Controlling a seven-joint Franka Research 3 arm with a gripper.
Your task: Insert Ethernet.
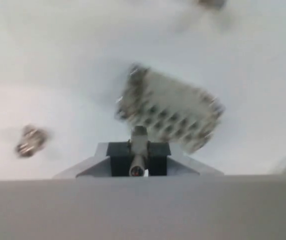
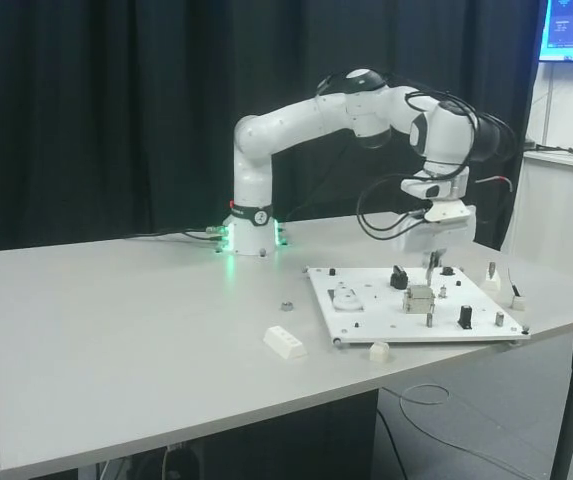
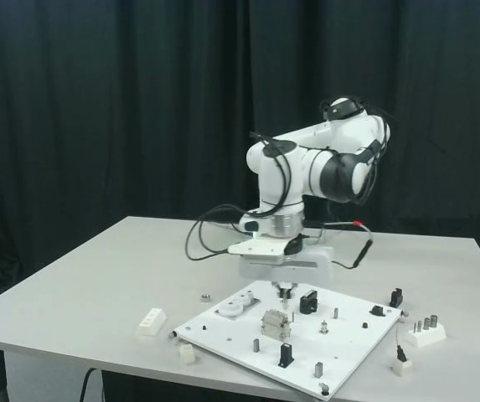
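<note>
Hovered over the white board (image 3: 340, 343), fingers (image 1: 138, 161) pinched on a plug (image 1: 139, 137); connector block (image 1: 168, 111) blurred beneath.

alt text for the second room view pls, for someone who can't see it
A white robot arm reaches down over a white board on a grey table, its tool hanging just above a grey multi-pin connector block. Small black and grey fixtures dot the board, and a white block lies on the table beside it. Black curtains hang behind.
</note>
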